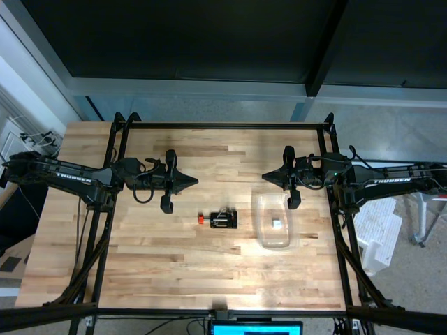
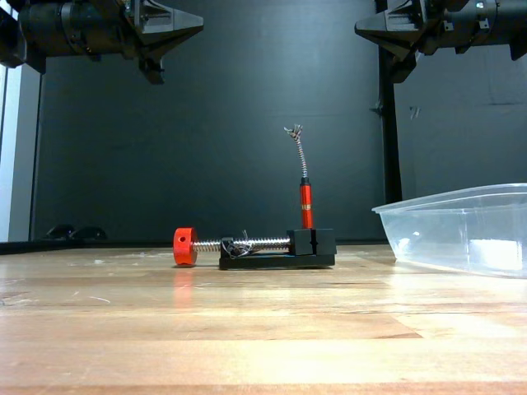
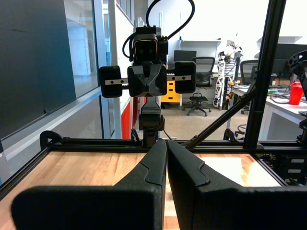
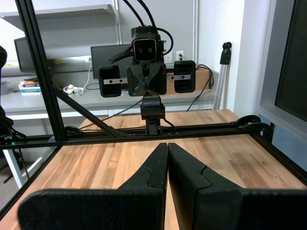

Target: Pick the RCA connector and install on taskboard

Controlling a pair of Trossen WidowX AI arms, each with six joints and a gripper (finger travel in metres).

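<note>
Left end effector [image 1: 195, 181] and my right end effector [image 1: 265, 178] hang closed, empty, high either side of the upright connector [image 2: 305, 200] on the vise [image 2: 314, 245].

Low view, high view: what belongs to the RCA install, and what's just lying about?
Job:
- connector, standing on the vise with nothing holding it
- its cable, rising from there
- right tool, shut and empty, raised beyond the clear tray

Lying about:
- clear tray with white block
- left tool, shut, raised left of the vise
</note>
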